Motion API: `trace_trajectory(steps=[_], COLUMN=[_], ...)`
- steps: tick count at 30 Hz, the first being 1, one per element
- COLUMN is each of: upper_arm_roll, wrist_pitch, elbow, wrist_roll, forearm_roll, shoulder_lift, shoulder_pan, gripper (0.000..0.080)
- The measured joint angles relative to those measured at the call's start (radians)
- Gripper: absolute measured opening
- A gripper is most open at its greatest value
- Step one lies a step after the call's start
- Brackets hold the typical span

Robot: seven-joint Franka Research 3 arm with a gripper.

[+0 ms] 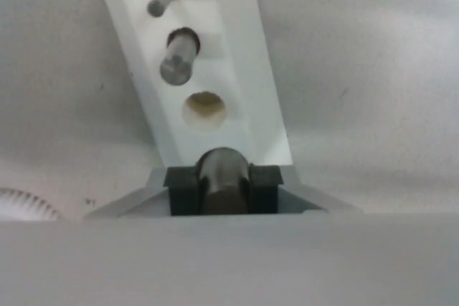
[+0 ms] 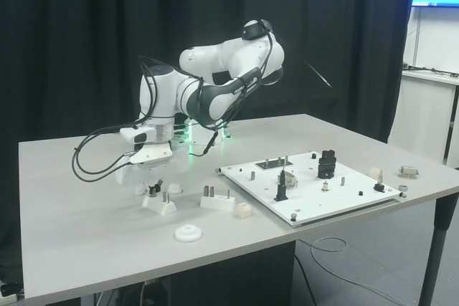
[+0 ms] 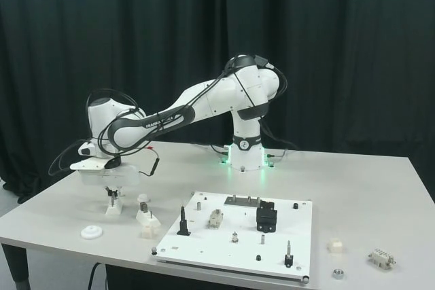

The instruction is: Pick round peg 4.

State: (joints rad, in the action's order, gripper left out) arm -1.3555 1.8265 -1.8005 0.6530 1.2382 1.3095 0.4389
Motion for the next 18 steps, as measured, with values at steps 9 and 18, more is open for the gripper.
trace_trajectory(steps=[9,18], upper_arm_roll=[-0.023,-0.068], wrist_pitch=[-0.012,-0.071], elbow=[0.010,0.025], wrist_roll=[-0.001,-0.001], forearm_roll=[-0.005,-0.015], shoulder_lift=[0.000,0.000], shoulder_pan=[0.000,0.002], gripper=[0.0144,0.0144])
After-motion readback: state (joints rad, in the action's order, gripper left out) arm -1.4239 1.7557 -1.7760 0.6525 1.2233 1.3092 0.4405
